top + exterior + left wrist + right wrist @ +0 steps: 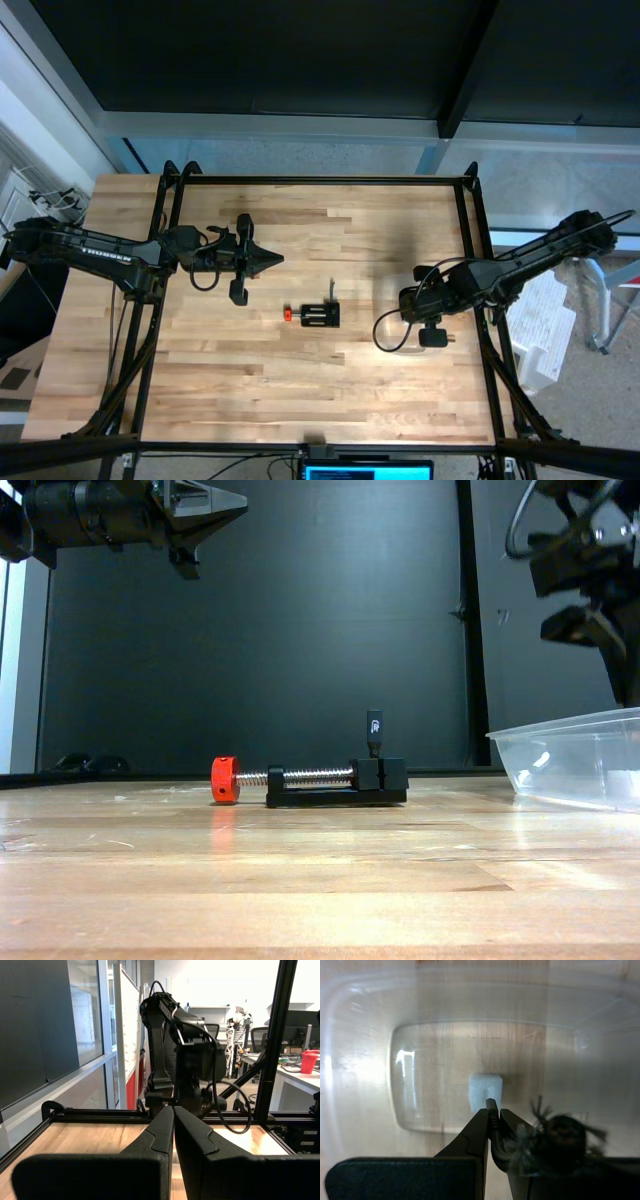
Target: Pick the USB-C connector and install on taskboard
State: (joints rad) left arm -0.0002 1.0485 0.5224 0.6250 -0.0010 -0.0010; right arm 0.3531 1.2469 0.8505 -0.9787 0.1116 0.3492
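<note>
High: above the taskboard [316,315], looking down, far off.
Low: level with the taskboard, near; shared with high.
Left wrist: along the left gripper [173,1108], level, above the taskboard.
Right wrist: along the right gripper [493,1108], down into the tray [365,1060] beside the taskboard, close.

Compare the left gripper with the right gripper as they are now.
The left gripper is shut on nothing; the right gripper grips the dark end of the USB-C connector. The left gripper points level, high above the table's left side; the right gripper points down into the clear tray on the right. Both are black, two-fingered, and away from the taskboard.
</note>
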